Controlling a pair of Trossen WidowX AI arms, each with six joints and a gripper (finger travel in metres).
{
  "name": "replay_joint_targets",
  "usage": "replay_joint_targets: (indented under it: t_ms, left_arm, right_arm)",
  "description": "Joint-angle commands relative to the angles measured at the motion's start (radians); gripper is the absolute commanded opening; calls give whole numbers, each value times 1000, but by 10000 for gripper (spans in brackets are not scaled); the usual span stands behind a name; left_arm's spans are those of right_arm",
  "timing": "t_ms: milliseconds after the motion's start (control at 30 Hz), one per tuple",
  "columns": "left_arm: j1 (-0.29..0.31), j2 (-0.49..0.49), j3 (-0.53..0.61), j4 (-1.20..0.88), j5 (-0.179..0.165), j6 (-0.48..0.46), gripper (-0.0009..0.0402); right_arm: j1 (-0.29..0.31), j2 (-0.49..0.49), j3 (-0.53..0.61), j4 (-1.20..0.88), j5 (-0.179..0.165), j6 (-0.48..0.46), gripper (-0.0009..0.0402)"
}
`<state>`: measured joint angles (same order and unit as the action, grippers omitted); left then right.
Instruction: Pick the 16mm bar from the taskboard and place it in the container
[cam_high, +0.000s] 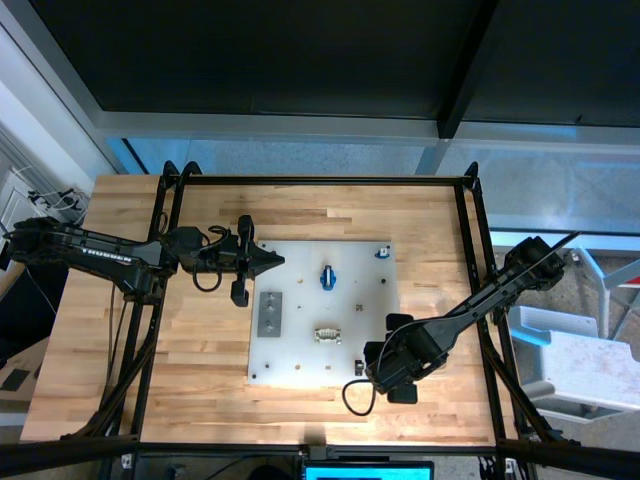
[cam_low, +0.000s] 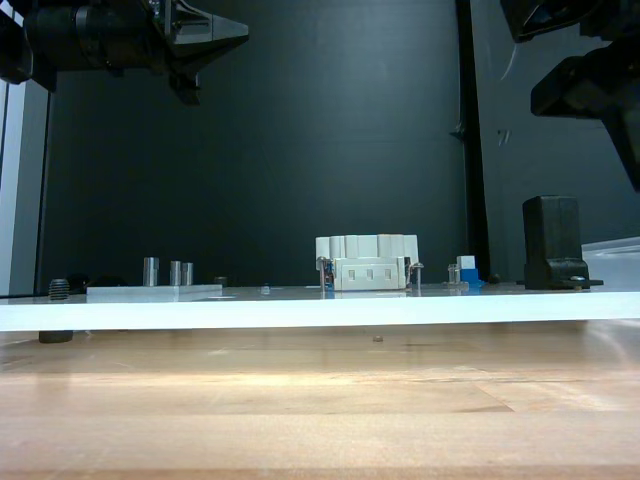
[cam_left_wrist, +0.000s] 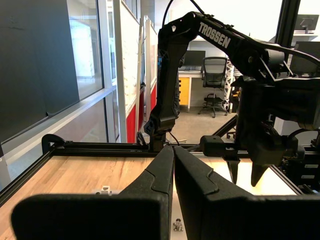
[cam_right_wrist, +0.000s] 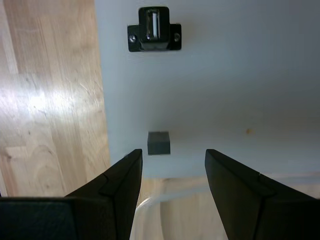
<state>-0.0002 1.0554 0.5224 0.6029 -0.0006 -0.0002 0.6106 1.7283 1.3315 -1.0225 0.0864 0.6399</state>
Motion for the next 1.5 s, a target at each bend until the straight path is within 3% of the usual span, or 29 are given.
replay_joint_targets:
  t_ms: [33,833,1500]
  left_arm:
    - [0,0,0,0,0,0,0]
    - [0,0,0,0,0,0,0]
    - [0,0,0,0,0,0,0]
  right_arm:
    - [1,2,-26,39,0,-20,174]
    - [7,2,-135,169,-9,-19,170]
    - [14,2,-198,257,-13,-18,117]
